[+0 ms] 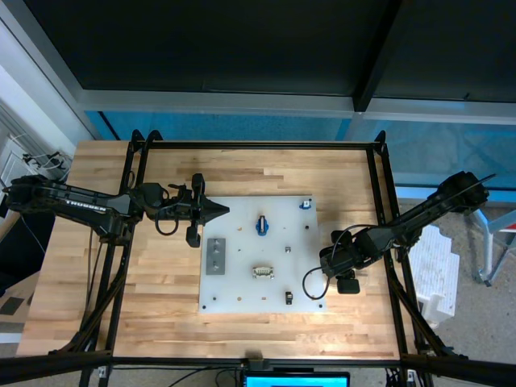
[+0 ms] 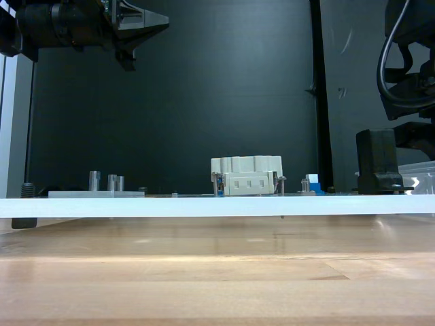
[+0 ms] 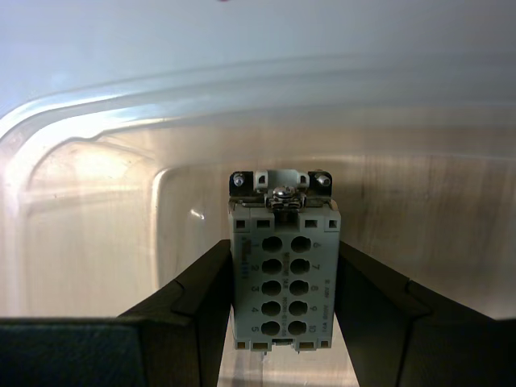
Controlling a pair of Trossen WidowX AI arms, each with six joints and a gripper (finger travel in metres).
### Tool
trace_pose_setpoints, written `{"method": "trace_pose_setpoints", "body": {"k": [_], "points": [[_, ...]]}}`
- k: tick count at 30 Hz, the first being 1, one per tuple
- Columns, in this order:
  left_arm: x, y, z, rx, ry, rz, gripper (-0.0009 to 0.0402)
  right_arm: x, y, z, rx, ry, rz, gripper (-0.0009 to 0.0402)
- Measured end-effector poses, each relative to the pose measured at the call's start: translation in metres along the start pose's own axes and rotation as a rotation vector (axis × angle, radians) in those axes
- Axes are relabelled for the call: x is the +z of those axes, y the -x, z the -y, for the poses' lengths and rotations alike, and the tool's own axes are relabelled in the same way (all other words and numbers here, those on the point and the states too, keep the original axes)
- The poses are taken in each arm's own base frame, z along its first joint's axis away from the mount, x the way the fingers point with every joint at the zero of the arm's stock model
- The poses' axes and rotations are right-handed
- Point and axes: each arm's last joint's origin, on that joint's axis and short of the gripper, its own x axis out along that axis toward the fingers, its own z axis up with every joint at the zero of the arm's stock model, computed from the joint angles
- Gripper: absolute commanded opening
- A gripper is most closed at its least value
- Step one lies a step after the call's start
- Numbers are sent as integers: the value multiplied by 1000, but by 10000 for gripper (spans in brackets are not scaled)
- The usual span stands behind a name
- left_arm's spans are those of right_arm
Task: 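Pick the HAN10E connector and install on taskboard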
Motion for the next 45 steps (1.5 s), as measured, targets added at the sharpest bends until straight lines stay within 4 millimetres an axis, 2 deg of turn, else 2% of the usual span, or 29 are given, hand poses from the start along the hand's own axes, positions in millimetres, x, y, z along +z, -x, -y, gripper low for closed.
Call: {"method": "trace_pose_setpoints", "body": {"k": [6,21,34,40,45], "points": [[0,0,0,0,0,0,1,2,11,0,5,-2,12,66],[0,0,0,0,0,-1,1,10,59,-2,-3,-3,-3,57],[0,0,0,0,0,-1,1,14,72,-4,0,-3,3,57],[0,0,0,0,0,0,1,26,78,-7,-38,-11,7,57],[0,0,0,0,0,-1,1,46,85,-14,-48,-16,-13,57]]}}
